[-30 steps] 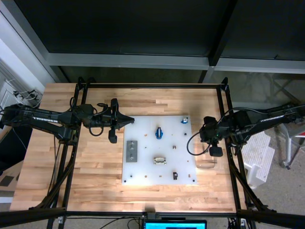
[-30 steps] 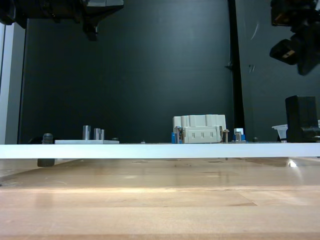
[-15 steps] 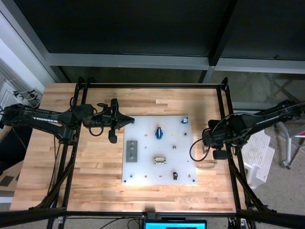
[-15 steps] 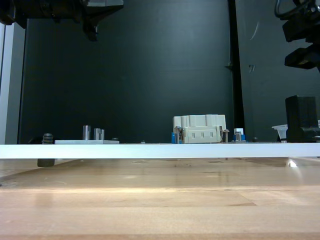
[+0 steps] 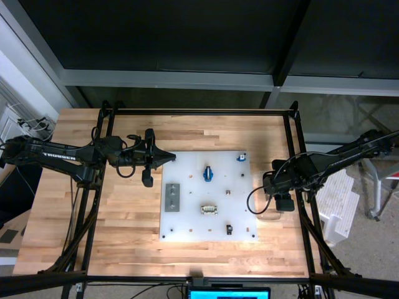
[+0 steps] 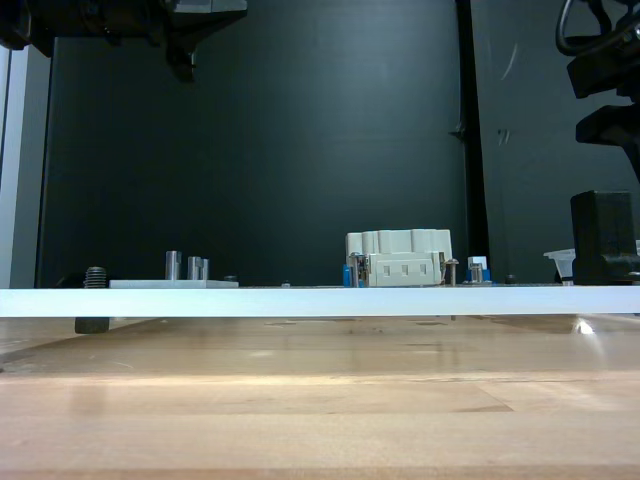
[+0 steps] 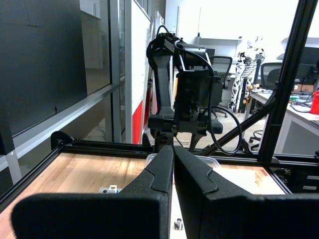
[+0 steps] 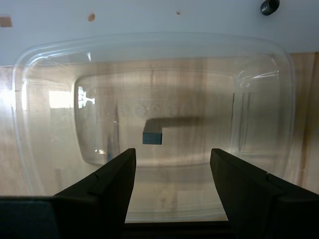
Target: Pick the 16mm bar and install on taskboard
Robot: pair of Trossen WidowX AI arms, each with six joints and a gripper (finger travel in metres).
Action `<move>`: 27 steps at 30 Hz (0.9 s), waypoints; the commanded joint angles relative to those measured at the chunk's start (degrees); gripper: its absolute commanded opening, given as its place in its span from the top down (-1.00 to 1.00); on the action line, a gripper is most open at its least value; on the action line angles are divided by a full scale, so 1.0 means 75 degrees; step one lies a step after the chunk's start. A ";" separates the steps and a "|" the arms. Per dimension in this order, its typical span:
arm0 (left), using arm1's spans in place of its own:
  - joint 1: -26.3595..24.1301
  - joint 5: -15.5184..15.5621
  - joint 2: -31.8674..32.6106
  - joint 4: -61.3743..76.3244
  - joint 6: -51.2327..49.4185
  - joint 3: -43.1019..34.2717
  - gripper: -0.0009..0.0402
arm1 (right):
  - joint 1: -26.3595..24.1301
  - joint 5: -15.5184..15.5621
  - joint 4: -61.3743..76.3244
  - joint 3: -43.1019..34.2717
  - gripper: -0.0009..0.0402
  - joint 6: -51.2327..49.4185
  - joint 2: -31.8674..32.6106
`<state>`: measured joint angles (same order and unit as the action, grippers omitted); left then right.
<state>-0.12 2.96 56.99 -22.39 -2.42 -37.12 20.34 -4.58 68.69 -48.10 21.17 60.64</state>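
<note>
Well, the right gripper [image 8: 171, 151] hangs over a clear tray [image 8: 149, 42] that sits just beside the board's [image 5: 187, 230] right edge. Its jaws are spread wide and hold nothing. The bar [image 8: 152, 138] lies free in the tray, below the gap between those jaws and clear of its seat. The left gripper [image 5: 167, 158] hovers high over the board's far left corner, jaws pressed together and empty. Both arms reach in over the wooden surface [image 5: 124, 224].
</note>
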 commanded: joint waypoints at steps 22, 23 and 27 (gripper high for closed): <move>0.0000 0.0000 0.0000 0.0000 0.0000 -0.0003 0.96 | 0.0825 -0.0455 -0.0947 0.0877 -0.07 0.0539 0.0114; 0.0003 0.0000 0.0000 0.0000 0.0000 -0.0003 0.96 | 0.0831 -0.0452 -0.0994 0.0921 -0.07 0.0533 0.0149; 0.0000 0.0000 0.0000 0.0000 0.0000 -0.0003 0.96 | 0.0860 -0.0443 -0.1128 0.0994 -0.07 0.0557 0.0315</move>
<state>-0.12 2.98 56.99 -22.39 -2.44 -37.15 26.68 -7.94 60.42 -40.64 25.30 62.70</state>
